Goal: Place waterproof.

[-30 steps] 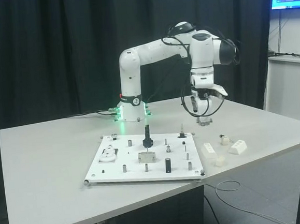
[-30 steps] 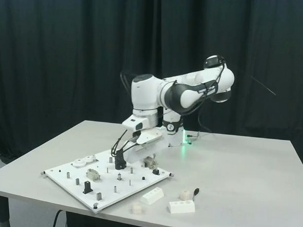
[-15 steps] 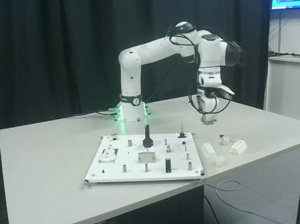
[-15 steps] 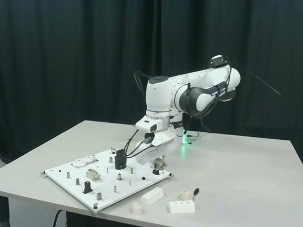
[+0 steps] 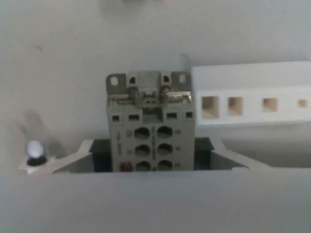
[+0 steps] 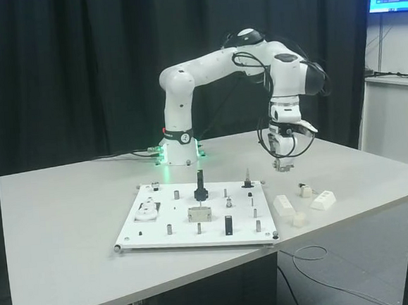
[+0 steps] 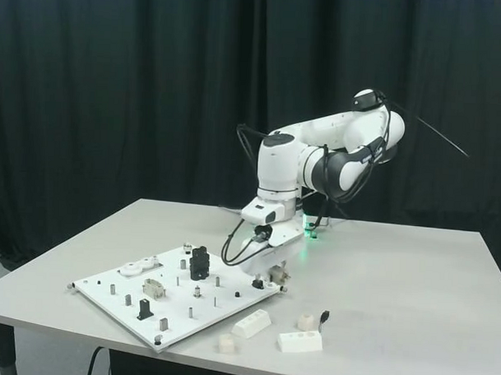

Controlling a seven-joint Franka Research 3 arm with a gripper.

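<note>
On the grey table (image 6: 67, 206) lies a white board (image 6: 154, 234) set with small pegs and fittings: a white round part (image 6: 147, 211) at its left, a grey block (image 6: 200, 213) near the middle, and a black upright piece (image 6: 200, 189) behind that block. To the right of the board, off its edge, white blocks (image 6: 284, 203) lie on the table; in the wrist view one long block (image 5: 252, 92) shows a row of square holes, all of them bare.

The white arm (image 6: 204, 60) rises from its base (image 6: 177, 149) behind the board, where green lights glow, reaches out to the right, and bends down at the wrist. The tool (image 6: 282, 162) points downward above the table, beyond the board's right far corner and well above the white blocks. In the second room view the tool (image 7: 268, 280) hangs just over the board's near corner region, close to the table.

The tool is closed on the connector (image 5: 148, 128), a grey waterproof housing with round sockets on its face and a metal latch on top. It is clamped between the two fingers (image 5: 73, 162), off the table and just beside the long block as the wrist camera sees it.
</note>
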